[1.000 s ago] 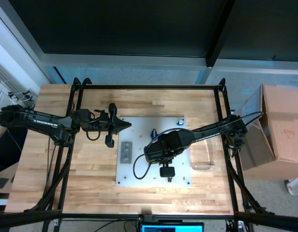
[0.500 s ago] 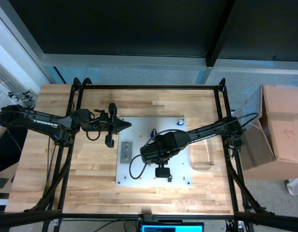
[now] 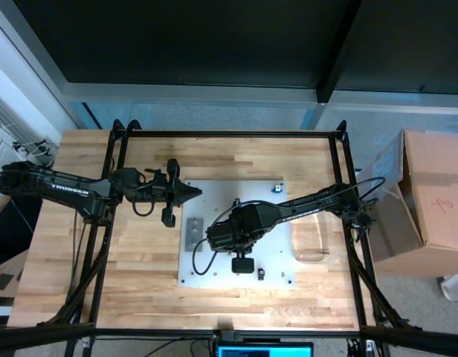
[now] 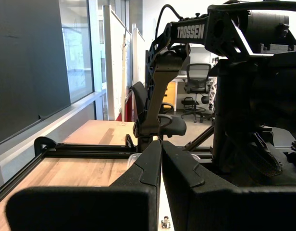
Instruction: Remove the HAN10E connector from the taskboard and place in the container
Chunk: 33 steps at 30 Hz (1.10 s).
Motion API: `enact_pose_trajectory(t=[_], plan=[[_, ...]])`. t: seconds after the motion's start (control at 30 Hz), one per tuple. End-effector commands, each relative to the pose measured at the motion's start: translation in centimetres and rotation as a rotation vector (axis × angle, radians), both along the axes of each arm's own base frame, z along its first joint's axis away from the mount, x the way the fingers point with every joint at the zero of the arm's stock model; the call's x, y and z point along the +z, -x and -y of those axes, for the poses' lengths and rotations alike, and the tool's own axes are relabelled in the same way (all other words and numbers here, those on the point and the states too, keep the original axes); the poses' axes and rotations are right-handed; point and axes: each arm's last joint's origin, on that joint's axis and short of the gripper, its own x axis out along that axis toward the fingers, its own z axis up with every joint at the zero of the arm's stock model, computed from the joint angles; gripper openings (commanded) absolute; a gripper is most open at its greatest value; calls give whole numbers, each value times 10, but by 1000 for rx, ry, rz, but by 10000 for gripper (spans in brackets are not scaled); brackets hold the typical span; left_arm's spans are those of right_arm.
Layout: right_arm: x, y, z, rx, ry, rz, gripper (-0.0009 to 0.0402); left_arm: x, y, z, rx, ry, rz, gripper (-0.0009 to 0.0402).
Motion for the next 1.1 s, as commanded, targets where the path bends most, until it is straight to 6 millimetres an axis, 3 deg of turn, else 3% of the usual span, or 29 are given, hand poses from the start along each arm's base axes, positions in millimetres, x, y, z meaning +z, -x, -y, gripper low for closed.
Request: enact_pose_trajectory(t=[0.03, 0.63, 1.1], plan=[[-2, 0, 0, -1, 4, -6, 7, 0, 0, 0, 0, 0, 0, 0], [-10, 0, 0, -46, 22, -10, 254, 0, 0, 0, 0, 0, 0, 0], [-50, -5, -4, -33, 12, 27, 270, 0, 0, 0, 0, 0, 0, 0]])
